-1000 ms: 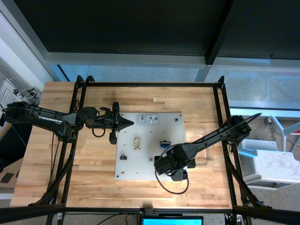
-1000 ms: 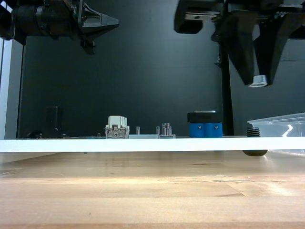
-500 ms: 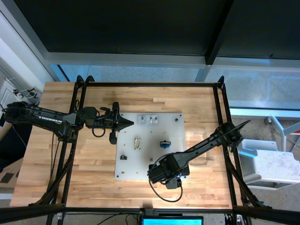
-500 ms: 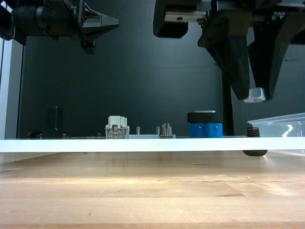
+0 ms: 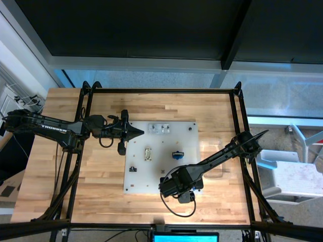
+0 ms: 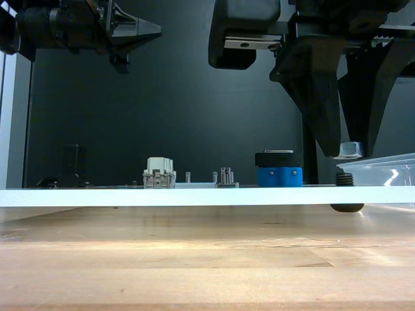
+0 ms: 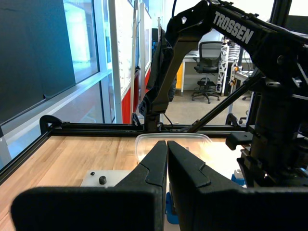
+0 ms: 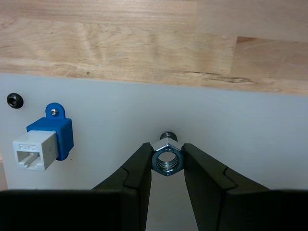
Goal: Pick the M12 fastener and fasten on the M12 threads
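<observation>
Over the near right part of the white board (image 5: 146, 177), we find the right pincer (image 6: 350, 153) pointing straight down. Its two fingers are clamped on the M12 fastener (image 8: 166, 160), one on each side of the silver hex body. The right wrist view shows the bore of the fastener open and facing the camera.

We see the black ribbed stud (image 6: 344, 178) standing bare on the board, its ribs fully exposed. In the low view the fastener hangs directly above the stud with a narrow gap between them; they are not touching. In the right wrist view the stud's tip shows just past the edge of the fastener, so the two are near alignment but not engaged. The clear tray (image 6: 384, 170) sits behind the stud.

We see the left pincer (image 5: 138, 132) held high over the far left edge of the board, well apart from the stud. Its fingers are pressed together and hold nothing. A blue jack block (image 8: 46, 138) sits on the board, and the board rests on the wooden counter (image 5: 96, 171).
</observation>
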`<state>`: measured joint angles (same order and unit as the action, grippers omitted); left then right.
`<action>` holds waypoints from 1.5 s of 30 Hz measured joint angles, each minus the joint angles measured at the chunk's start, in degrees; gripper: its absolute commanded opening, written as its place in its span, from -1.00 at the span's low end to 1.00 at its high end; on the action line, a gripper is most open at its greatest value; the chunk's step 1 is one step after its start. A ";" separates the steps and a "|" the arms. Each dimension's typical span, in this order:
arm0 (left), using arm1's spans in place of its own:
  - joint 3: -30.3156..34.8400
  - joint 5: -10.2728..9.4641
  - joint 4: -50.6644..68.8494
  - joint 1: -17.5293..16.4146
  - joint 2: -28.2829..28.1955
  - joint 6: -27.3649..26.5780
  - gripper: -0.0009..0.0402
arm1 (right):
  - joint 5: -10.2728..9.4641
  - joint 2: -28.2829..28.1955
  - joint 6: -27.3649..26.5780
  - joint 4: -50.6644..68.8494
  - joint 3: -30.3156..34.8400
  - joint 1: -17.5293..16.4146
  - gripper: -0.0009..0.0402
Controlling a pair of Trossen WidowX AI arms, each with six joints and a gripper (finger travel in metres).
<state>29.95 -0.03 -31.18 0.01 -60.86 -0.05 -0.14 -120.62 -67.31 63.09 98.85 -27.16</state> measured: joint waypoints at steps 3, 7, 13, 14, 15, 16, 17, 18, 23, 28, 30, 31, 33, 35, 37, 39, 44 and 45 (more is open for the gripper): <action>0.00 0.00 0.00 0.00 0.00 0.00 -0.96 | 0.07 0.00 -0.02 -1.07 -0.61 0.13 -0.84; 0.00 0.00 0.00 0.00 0.00 0.00 -0.96 | 0.07 0.00 -0.02 -2.25 -1.46 0.17 -0.84; -0.02 0.00 0.02 0.00 0.00 0.00 -0.96 | 0.00 -0.85 -0.04 -2.89 -1.77 0.17 -0.84; 0.00 0.00 0.00 0.00 0.00 0.00 -0.96 | -0.04 -1.14 -0.04 -2.73 -1.49 0.17 -0.84; 0.00 0.00 -0.02 0.00 0.00 0.00 -0.96 | -0.07 -1.29 -0.04 -2.71 -1.40 0.15 -0.84; 0.00 0.00 -0.02 0.00 0.00 0.00 -0.96 | -0.02 -1.44 -0.04 -2.62 -1.25 0.13 -0.84; -0.02 0.00 -0.02 0.00 0.00 0.00 -0.96 | -0.07 -1.49 -0.04 -2.67 -1.25 0.13 -0.84; 0.00 0.00 0.00 0.00 0.00 0.00 -0.96 | -0.09 -1.51 -0.04 -2.69 -1.25 0.15 -0.84; 0.00 0.00 -0.02 0.00 0.00 0.00 -0.96 | -0.09 -1.55 -0.04 -2.95 -1.25 0.15 -0.84; 0.00 0.00 0.00 0.00 0.00 0.00 -0.96 | -0.09 -1.60 2.23 -3.37 -1.25 0.15 -0.84; -0.02 0.00 0.00 0.00 0.00 0.00 -0.96 | -0.09 -1.60 4.24 -3.45 -1.25 0.13 -0.84; 0.00 0.00 0.00 0.00 0.00 0.00 -0.96 | -0.07 -1.60 5.62 -3.48 -1.25 0.13 -0.84; -0.02 0.00 0.00 0.00 0.00 0.00 -0.96 | -0.07 -1.60 10.05 -3.50 -1.27 0.13 -0.84; 0.00 0.00 -0.02 0.00 0.00 0.00 -0.96 | -0.04 -1.60 16.46 -3.50 -1.27 0.15 -0.84; -0.02 0.00 0.00 0.00 0.00 0.00 -0.96 | 0.00 -1.60 23.96 -3.50 -1.27 0.15 -0.84; -0.02 0.00 -0.02 0.00 0.00 0.00 -0.96 | 0.02 -1.60 30.73 -3.48 -1.29 0.17 -0.84; -0.02 0.00 -0.02 0.00 0.00 0.00 -0.96 | 0.09 -1.60 45.99 -3.30 -1.29 0.17 -0.84; 0.00 0.00 -0.02 0.00 0.00 0.00 -0.96 | 0.11 -1.60 49.05 -3.21 -1.29 0.17 -0.84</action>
<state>29.95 -0.03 -31.20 0.01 -60.86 -0.05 -0.03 -122.21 -18.26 59.88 97.56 -26.98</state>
